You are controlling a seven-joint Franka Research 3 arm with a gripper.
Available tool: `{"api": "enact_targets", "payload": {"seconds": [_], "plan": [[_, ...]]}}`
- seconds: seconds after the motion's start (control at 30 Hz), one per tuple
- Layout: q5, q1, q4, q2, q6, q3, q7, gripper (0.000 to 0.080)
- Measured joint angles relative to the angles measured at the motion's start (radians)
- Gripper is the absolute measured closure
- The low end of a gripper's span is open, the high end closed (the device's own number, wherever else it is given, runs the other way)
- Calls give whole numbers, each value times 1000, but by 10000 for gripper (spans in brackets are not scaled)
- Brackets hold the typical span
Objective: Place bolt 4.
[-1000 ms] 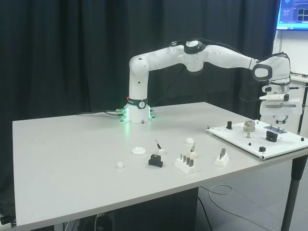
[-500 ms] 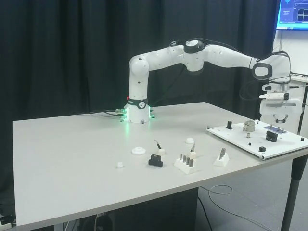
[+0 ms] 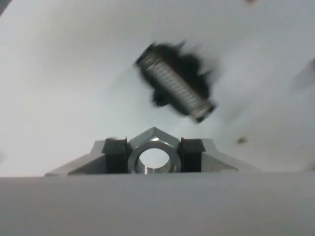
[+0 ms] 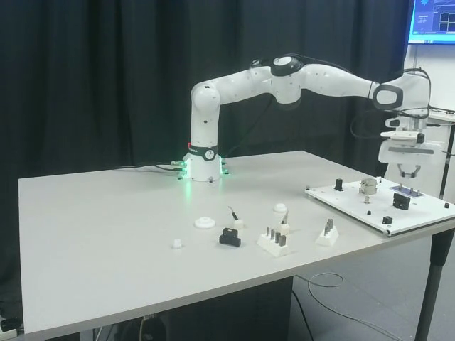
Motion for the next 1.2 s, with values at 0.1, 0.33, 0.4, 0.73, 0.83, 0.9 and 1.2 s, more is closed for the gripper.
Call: {"api": "enact_targets", "payload": {"seconds": [0.1, 0.33, 0.4, 0.73, 0.83, 0.9, 1.2], "plan": [[-31, -1, -1, -2, -60, -23, -24, 577], [-120, -8, -5, -4, -198, -62, -102, 577], [-144, -12, -8, -5, -231, -68, -121, 577], [-248, -17, -84, -7, -312, -76, -227, 577], [-267, -15, -124, -7, -315, -77, -257, 577], [-275, -14, -154, -7, -315, -79, -284, 577], [-281, 6, -311, -7, -277, -96, -425, 577]]}}
